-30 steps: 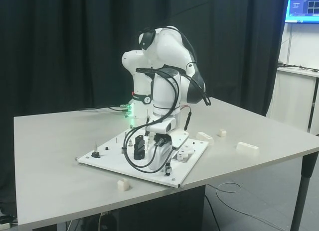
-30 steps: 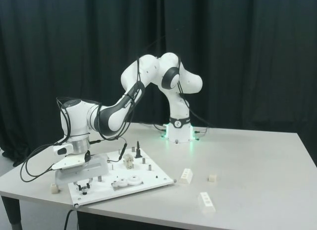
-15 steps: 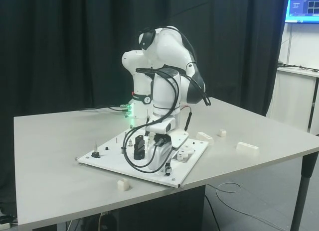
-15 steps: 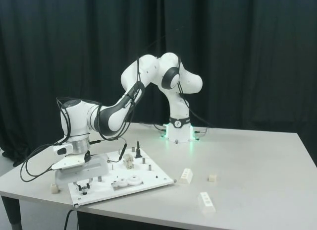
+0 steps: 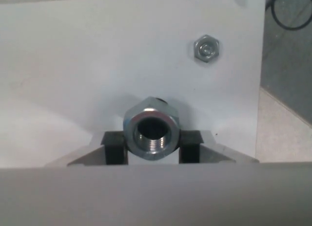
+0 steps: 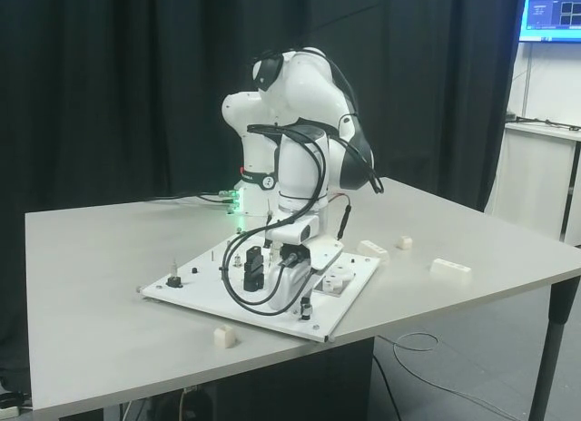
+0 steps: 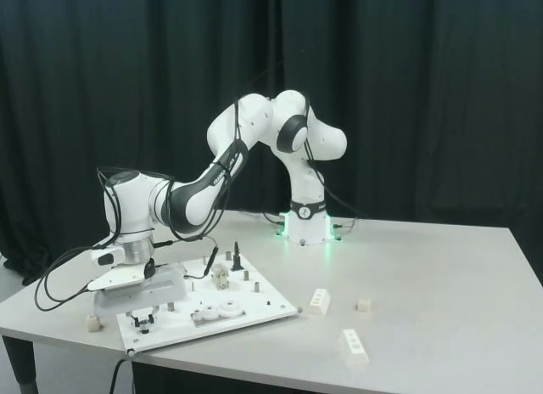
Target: Insert bolt 4.
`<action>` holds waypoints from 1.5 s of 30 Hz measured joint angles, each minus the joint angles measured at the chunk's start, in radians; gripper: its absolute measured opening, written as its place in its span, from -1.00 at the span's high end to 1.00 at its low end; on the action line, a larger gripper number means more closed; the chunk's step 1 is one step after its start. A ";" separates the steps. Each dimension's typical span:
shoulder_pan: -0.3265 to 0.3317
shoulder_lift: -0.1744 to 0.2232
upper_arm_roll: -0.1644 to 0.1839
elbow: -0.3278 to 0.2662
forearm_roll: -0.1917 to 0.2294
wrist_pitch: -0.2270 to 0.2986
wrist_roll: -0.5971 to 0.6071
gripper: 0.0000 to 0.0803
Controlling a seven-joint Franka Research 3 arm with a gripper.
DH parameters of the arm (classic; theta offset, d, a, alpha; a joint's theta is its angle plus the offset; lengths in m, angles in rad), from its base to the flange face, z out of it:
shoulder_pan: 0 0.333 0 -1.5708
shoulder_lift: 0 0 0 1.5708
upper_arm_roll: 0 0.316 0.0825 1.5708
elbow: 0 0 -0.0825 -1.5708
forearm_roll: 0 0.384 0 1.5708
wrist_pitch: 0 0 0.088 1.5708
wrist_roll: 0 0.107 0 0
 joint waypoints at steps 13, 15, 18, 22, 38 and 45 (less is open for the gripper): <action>0.000 -0.001 0.000 -0.001 0.003 -0.003 0.120 0.44; 0.000 -0.001 0.000 -0.001 0.004 -0.004 0.145 0.44; 0.000 -0.001 0.000 -0.001 0.006 -0.005 0.188 0.44; 0.000 -0.002 0.000 -0.002 0.008 -0.006 0.253 0.44; 0.004 -0.004 0.000 -0.005 0.015 -0.009 0.644 0.44; 0.008 -0.004 0.000 -0.005 0.014 -0.009 0.849 0.44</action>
